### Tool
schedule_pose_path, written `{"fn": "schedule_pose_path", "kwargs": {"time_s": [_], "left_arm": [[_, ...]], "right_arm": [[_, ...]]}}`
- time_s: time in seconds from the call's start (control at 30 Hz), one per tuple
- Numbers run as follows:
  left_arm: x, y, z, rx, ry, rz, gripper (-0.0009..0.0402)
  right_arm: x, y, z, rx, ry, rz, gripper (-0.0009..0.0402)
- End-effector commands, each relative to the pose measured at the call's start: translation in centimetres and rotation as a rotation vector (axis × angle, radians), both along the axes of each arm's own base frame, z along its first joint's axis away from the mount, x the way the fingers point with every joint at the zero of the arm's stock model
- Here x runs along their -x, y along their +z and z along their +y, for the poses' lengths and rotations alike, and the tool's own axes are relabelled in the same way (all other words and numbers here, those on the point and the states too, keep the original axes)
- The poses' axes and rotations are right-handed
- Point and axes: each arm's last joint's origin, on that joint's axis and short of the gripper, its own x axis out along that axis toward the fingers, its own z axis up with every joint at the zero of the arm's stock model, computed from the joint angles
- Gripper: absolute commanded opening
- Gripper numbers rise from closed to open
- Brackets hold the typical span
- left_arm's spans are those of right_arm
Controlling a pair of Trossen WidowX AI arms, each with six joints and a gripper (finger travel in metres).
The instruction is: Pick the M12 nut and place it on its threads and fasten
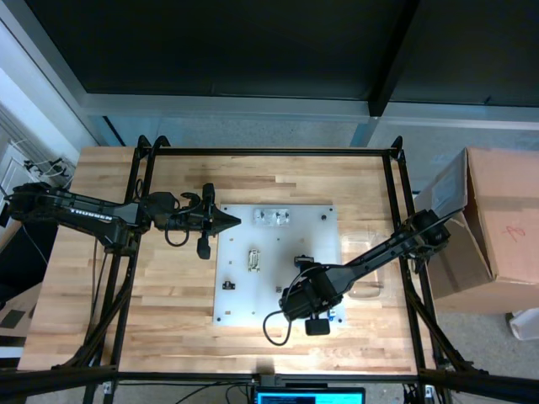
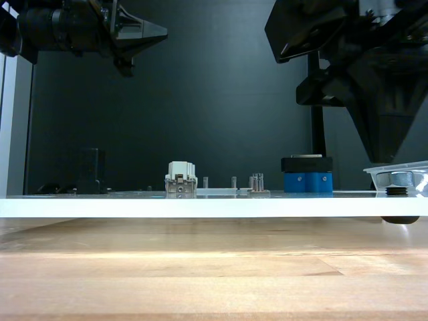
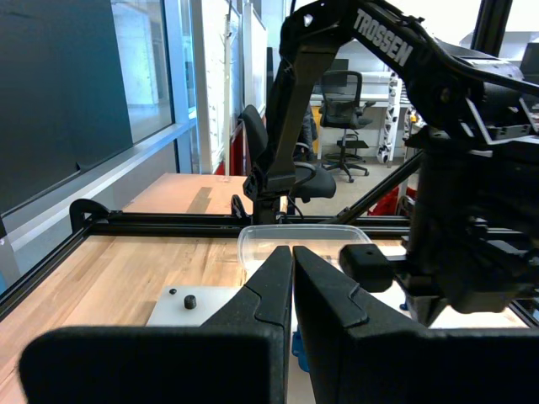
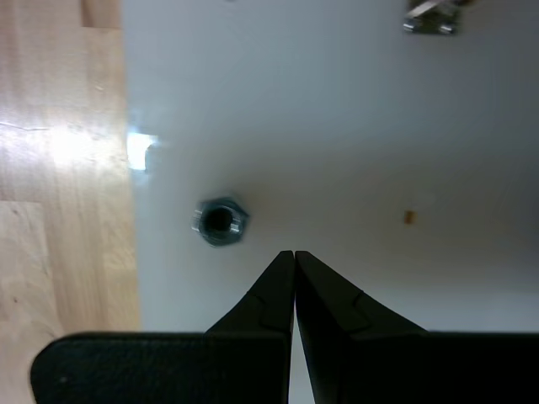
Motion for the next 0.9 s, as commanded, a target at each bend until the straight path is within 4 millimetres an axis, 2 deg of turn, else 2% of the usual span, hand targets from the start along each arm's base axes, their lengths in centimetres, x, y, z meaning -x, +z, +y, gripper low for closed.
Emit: {"fn": "schedule_pose_path", "kwargs": {"time_s": [0.03, 0.27, 0.33, 0.43, 0.5, 0.77, 0.9], "left_arm": [[0.0, 0.0, 0.0, 0.0, 0.0, 0.0, 0.0], [0.0, 0.0, 0.0, 0.0, 0.0, 0.0, 0.0], [0.0, 0.0, 0.0, 0.0, 0.0, 0.0, 0.0], [0.0, 0.0, 0.0, 0.0, 0.0, 0.0, 0.0], [0.0, 0.0, 0.0, 0.0, 0.0, 0.0, 0.0], [0.0, 0.0, 0.0, 0.0, 0.0, 0.0, 0.0], [0.0, 0.0, 0.0, 0.0, 0.0, -0.001, 0.0]], "right_arm": [[-0.3, -0.7, 0.1, 0.003, 0.002, 0.001, 0.0], [-0.5, -0.9, 0.3, -0.019, 0.005, -0.001, 0.0], [-0.4, -0.9, 0.5, -0.078, 0.021, 0.023, 0.0], [-0.1, -0.8, 1.0, -0.26, 0.117, 0.106, 0.0], [0.0, -0.7, 1.1, -0.299, 0.136, 0.131, 0.0], [-0.1, -0.6, 0.7, -0.191, 0.103, 0.088, 0.0], [-0.2, -0.3, 0.0, -0.077, 0.039, 0.041, 0.0]]}}
